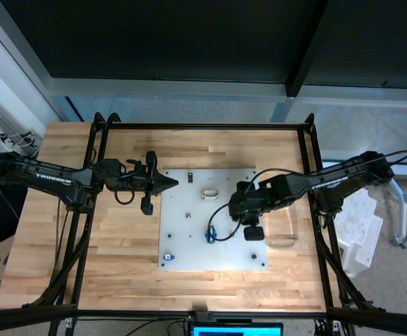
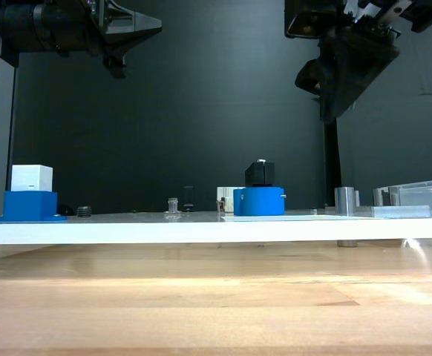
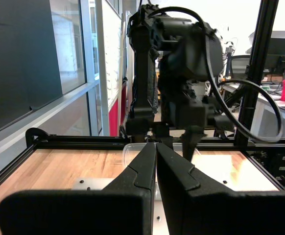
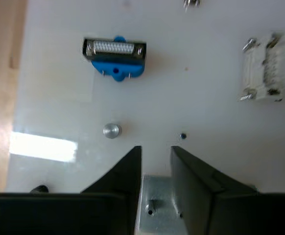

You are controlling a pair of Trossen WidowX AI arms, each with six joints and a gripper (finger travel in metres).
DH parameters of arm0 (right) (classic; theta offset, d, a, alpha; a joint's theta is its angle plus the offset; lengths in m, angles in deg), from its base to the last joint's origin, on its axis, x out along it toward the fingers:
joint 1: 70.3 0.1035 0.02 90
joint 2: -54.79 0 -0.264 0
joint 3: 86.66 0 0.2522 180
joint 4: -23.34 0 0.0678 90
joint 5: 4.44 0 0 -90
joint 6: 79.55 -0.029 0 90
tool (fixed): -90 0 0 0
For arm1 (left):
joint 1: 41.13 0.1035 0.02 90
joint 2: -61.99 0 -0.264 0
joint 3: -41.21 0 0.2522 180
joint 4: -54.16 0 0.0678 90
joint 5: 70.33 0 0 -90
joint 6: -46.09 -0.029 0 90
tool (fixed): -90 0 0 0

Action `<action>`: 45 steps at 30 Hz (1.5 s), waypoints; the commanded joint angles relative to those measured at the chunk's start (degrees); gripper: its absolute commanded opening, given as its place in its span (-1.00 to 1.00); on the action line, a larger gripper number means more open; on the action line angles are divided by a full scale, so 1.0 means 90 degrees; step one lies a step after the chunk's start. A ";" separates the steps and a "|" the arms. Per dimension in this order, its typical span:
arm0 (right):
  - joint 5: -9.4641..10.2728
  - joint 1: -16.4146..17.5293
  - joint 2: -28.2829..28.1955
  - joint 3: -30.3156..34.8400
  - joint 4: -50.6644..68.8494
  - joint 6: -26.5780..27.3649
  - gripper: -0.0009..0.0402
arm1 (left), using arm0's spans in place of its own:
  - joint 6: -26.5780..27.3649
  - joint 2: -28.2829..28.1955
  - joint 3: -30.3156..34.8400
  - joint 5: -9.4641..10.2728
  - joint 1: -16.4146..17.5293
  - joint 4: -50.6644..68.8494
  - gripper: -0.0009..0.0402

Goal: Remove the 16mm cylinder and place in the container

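Note:
The 16mm cylinder [image 4: 112,130] stands upright in the white board [image 1: 189,241], a short silvery pin seen end-on in the right wrist view and from the side as [image 2: 345,202] in the low view. My right gripper [image 4: 156,149] hangs open well above the board [image 2: 335,81], apart from the cylinder, with a grey metal block [image 4: 159,205] showing below between its fingers. The container [image 1: 282,227], a clear tub, sits on the wood just off the board's right edge. My left gripper [image 1: 170,183] is shut and empty, held high at the board's left edge.
On the board are a blue D-sub connector [image 4: 114,63], a white connector [image 4: 265,68], a blue round socket with a cable [image 1: 210,234] and a thin peg [image 1: 188,215]. A black frame [image 1: 203,127] rings the wooden table.

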 commanded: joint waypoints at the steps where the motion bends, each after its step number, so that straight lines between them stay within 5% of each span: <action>1: -0.0085 0.0124 -0.0316 0.0233 0.0255 -0.0056 -0.27 | 0.0000 0.0000 0.0002 0.0000 0.0000 -0.0002 -0.96; 4: -0.0301 0.0257 -0.0612 0.0444 0.0384 -0.0114 -0.13 | 0.0000 0.0000 0.0002 0.0000 0.0000 -0.0002 -0.96; 13: -0.0350 0.0585 -0.1243 0.0780 0.0393 -0.0155 0.10 | 0.0000 0.0000 0.0002 0.0000 0.0000 -0.0002 -0.96; 29: -0.0282 0.0763 -0.2055 0.0809 0.0148 -0.0437 0.11 | -0.0002 0.0000 0.0002 0.0000 0.0002 -0.0002 -0.96; 45: -0.0294 0.0828 -0.2067 0.0466 -0.0318 -0.0668 0.11 | 0.0000 0.0000 0.0002 0.0000 0.0002 0.0000 -0.96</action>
